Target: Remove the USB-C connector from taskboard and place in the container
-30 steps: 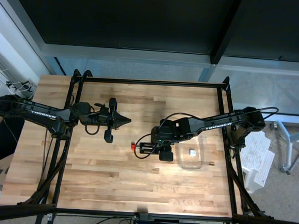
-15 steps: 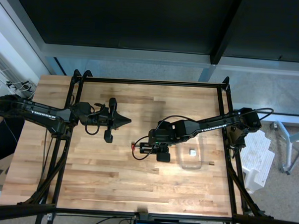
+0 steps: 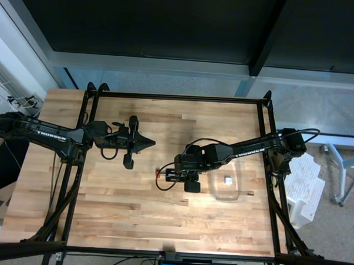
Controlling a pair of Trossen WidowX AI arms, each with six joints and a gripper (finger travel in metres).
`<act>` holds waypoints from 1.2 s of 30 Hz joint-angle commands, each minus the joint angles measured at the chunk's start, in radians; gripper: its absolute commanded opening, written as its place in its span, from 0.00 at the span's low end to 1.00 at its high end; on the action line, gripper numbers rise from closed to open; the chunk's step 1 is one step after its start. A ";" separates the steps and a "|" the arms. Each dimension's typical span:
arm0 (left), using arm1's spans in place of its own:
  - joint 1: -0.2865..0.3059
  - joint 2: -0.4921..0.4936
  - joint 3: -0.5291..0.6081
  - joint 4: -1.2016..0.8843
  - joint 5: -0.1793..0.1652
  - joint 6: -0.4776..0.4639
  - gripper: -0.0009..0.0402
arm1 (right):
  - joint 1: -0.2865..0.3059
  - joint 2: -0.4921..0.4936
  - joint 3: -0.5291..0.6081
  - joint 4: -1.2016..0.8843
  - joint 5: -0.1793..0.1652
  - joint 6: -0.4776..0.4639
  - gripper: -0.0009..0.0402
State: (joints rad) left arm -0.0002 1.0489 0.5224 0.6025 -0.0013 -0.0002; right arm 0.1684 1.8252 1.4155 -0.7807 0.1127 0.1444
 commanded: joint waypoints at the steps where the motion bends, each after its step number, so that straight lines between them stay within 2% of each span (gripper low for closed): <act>1: 0.000 0.000 0.000 0.000 0.000 0.000 0.02 | 0.001 -0.005 0.000 0.000 -0.002 0.001 0.26; 23: 0.000 0.000 0.000 0.000 0.000 0.000 0.02 | 0.002 -0.010 0.000 0.001 0.000 0.000 0.02; 36: 0.000 0.000 0.000 0.000 0.000 0.000 0.02 | 0.002 -0.013 0.000 0.001 0.000 0.000 0.03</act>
